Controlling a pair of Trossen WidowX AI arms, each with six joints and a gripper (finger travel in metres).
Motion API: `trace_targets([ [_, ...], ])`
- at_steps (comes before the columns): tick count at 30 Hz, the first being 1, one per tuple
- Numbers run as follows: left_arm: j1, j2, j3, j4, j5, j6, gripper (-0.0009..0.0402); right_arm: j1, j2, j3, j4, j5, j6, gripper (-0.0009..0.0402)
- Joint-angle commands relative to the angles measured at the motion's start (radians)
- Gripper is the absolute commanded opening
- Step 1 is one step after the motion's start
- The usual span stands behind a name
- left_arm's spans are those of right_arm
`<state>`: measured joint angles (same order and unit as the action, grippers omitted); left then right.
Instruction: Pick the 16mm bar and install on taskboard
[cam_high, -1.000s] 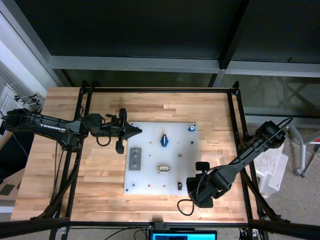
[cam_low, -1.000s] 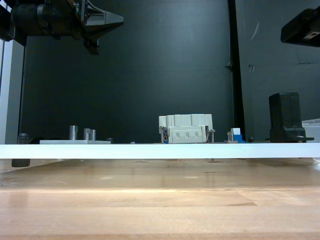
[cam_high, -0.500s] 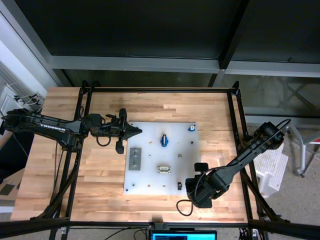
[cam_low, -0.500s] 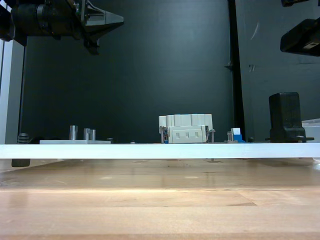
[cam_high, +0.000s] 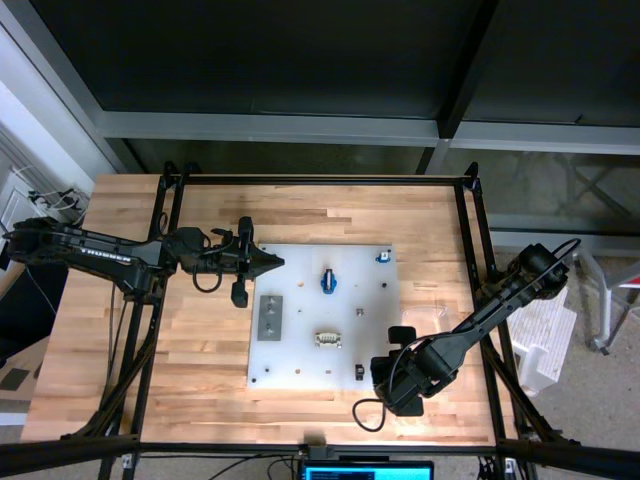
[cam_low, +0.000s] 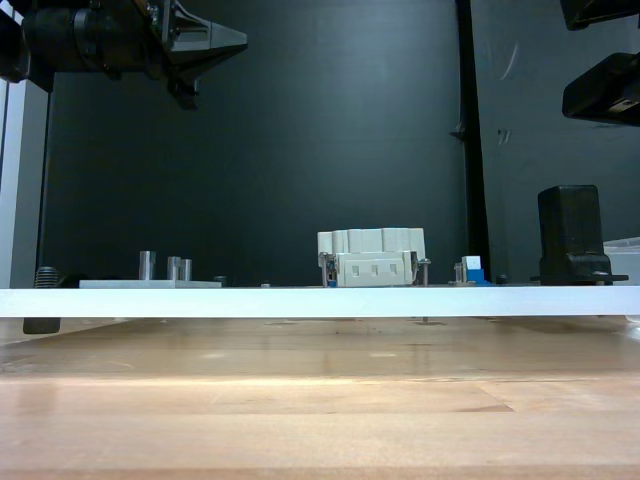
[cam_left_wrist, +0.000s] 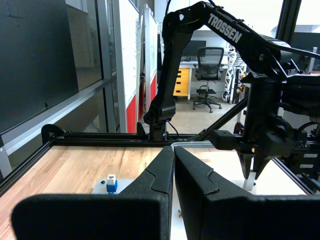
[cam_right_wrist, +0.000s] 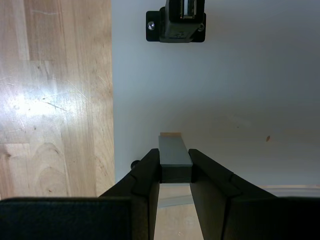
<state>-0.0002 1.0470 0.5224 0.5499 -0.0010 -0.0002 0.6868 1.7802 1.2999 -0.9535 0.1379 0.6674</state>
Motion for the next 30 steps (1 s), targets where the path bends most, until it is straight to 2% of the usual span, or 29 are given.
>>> trace_targets([
  [1, 0.000, 0.000, 0.000, 0.000, 0.000, 0.000, 0.0000, -0.001, 0.000, 0.000, 0.000, 0.000, 0.001, 0.0002],
  [30, 0.000, 0.000, 0.000, 0.000, 0.000, 0.000, 0.0000, -0.007, 0.000, -0.017, 0.025, 0.011, 0.002, 0.0002],
])
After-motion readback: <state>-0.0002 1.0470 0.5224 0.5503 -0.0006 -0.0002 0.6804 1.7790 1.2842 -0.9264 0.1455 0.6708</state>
